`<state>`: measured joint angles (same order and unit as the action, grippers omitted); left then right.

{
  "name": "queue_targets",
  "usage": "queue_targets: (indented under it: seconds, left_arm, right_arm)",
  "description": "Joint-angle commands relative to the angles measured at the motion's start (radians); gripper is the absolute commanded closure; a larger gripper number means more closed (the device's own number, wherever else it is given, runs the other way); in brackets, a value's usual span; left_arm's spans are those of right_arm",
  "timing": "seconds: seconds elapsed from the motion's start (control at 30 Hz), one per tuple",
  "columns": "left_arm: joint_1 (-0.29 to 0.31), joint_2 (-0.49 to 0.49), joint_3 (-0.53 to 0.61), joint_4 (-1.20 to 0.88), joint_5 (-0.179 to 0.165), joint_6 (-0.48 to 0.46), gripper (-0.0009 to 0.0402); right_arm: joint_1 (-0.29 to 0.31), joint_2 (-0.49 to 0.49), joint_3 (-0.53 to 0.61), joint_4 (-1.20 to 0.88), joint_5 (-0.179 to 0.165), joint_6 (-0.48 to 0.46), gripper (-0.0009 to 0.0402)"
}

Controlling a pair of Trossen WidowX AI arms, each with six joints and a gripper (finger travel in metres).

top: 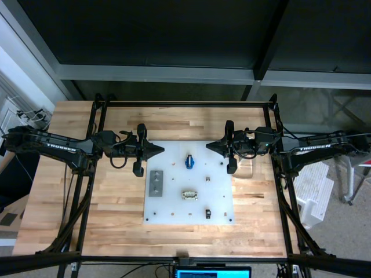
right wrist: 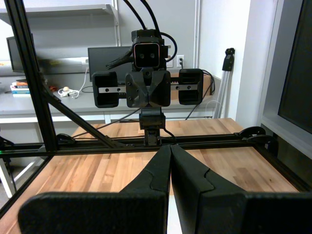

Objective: Pick the 16mm bar and install on taskboard

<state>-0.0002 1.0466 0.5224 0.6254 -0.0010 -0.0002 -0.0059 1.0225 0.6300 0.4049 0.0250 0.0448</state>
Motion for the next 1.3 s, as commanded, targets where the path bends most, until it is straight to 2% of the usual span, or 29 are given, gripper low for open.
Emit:
queue_targets:
  seconds: [0.03, 0.6, 0.73, 0.87, 1.3]
  left_arm:
    - [0.0, 0.0, 0.0, 0.0, 0.0, 0.0, 0.0393]
    - [0.0, 0.0, 0.0, 0.0, 0.0, 0.0, 0.0393]
    - [0.0, 0.0, 0.0, 0.0, 0.0, 0.0, 0.0393]
    - [0.0, 0.0, 0.0, 0.0, 0.0, 0.0, 0.0393]
    - [0.0, 0.0, 0.0, 0.0, 0.0, 0.0, 0.0393]
  right_arm:
    - [0.0, 0.0, 0.0, 0.0, 0.0, 0.0, 0.0393]
    - [0.0, 0.0, 0.0, 0.0, 0.0, 0.001, 0.0393]
    - [0.0, 0.0, 0.004, -0.022, -0.003, 0.025, 0.0393]
    - [0.0, 0.0, 0.067, -0.219, -0.002, 0.027, 0.0393]
    - [-0.001, 0.0, 0.345, -1.058, 0.001, 0.003, 0.0393]
